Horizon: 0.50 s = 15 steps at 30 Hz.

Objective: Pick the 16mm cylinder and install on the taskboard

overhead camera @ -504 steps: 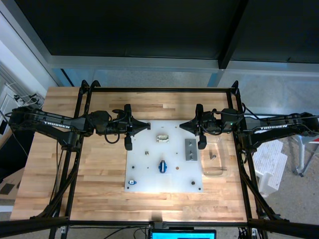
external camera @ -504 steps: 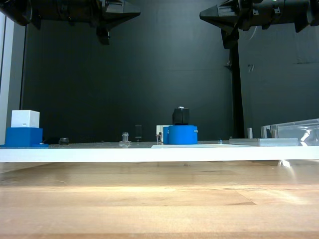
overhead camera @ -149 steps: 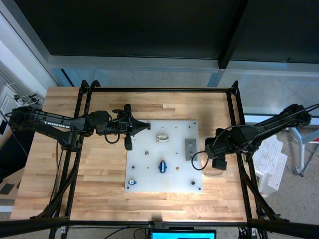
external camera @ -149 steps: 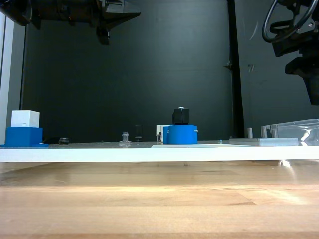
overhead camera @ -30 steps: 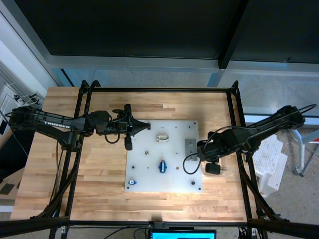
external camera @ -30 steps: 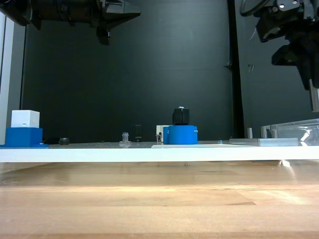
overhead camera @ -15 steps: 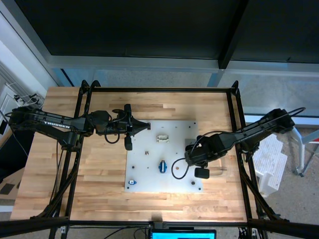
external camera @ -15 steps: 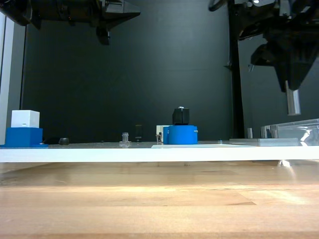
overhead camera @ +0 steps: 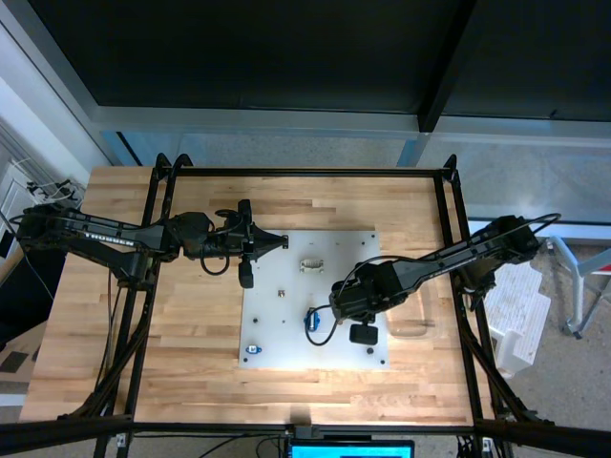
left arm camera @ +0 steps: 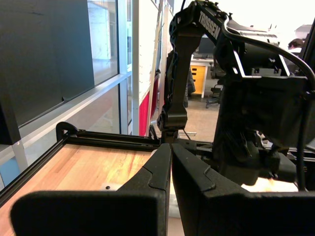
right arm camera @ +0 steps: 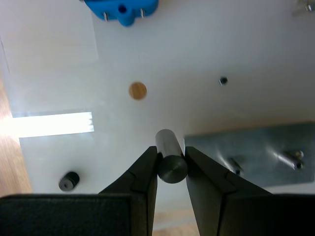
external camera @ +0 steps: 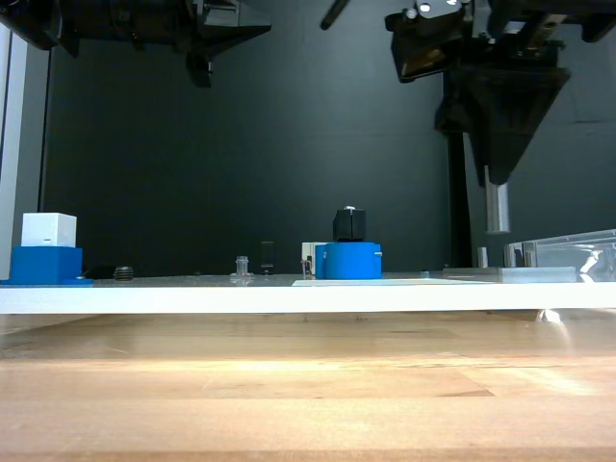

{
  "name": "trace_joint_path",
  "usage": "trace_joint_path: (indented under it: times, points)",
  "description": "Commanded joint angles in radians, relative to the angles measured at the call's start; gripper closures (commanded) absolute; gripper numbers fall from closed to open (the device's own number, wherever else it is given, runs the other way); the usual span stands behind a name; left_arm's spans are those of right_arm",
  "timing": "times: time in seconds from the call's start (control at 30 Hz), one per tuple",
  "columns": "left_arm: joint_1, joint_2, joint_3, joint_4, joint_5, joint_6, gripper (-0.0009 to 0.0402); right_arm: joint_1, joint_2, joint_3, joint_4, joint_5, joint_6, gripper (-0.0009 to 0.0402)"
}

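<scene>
Right gripper (right arm camera: 171,152) hangs over the taskboard (overhead camera: 286,258), about 4 o'clock from its centre. Its fingers (right arm camera: 142,179) are clamped on the cylinder (right arm camera: 172,167), which is upright and clear of the plate. Left gripper (overhead camera: 283,241) is parked at the plate's 10 o'clock corner, fingers closed, empty. Risk: the cylinder, held near its top, could tilt or slip. An off-centre descent onto the hole (right arm camera: 138,90) would jam it or clip the grey block (right arm camera: 256,150).

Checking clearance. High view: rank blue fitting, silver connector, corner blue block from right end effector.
Right end effector holds the 16mm cylinder over the taskboard; left end effector parked far-left.
1. blue fitting, leftward.
2. silver connector, behind.
3. corner blue block, near-left.
</scene>
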<state>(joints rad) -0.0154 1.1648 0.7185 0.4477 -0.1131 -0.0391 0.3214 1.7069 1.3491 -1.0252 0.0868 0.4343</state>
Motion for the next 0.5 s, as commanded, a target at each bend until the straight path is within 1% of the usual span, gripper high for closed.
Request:
trace_joint_path:
  times: [0.03, 0.23, 0.4, 0.5]
  points:
    - [0.000, 0.000, 0.000, -0.001, 0.000, 0.000, 0.0392, -0.001, 0.030, 0.026, 0.000, -0.002, -0.006, 0.0393]
    - [0.000, 0.000, 0.000, -0.001, 0.000, 0.000, 0.0392, -0.001, 0.081, 0.076, 0.000, -0.003, -0.016, 0.0393]
    - [0.000, 0.000, 0.000, 0.000, 0.000, 0.000, 0.0392, -0.001, 0.118, 0.100, 0.007, -0.013, -0.021, 0.0393]
    - [0.000, 0.000, 0.000, -0.001, 0.000, 0.000, 0.0392, 0.000, 0.139, 0.116, 0.018, -0.028, -0.025, 0.0393]
